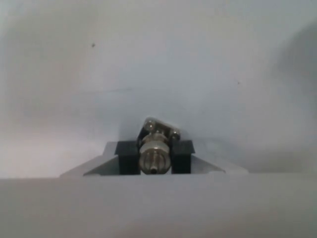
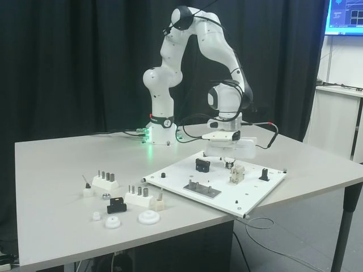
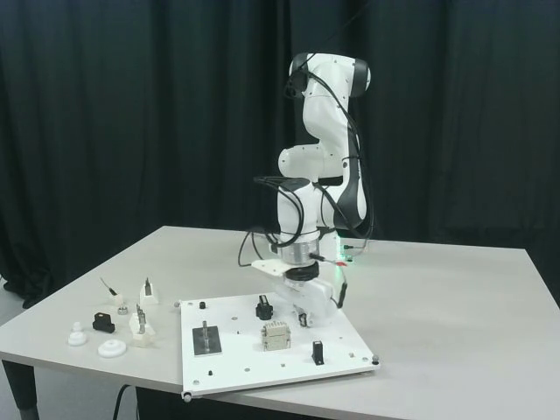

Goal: Insert BNC.

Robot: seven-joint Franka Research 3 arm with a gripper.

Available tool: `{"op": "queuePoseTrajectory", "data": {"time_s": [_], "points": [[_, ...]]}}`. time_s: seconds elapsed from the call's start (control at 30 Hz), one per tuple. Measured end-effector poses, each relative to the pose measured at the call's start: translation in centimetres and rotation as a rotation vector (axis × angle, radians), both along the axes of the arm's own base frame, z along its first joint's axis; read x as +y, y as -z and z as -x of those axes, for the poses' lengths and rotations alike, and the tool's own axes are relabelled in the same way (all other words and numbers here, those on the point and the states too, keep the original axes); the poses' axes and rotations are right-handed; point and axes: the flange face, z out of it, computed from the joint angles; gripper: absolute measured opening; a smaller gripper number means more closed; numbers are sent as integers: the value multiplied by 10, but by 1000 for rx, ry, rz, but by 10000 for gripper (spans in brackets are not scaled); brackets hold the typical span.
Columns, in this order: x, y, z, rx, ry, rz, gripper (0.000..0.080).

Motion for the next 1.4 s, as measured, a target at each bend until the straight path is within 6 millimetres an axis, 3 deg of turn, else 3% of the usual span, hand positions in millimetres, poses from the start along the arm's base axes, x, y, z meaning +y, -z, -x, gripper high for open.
{"op": "queuePoseTrajectory", "data": {"time_s": [0.2,1.4], "points": [[1,0,-1,12,177,-2,131],[4,0,-10,87,812,18,131]]}}
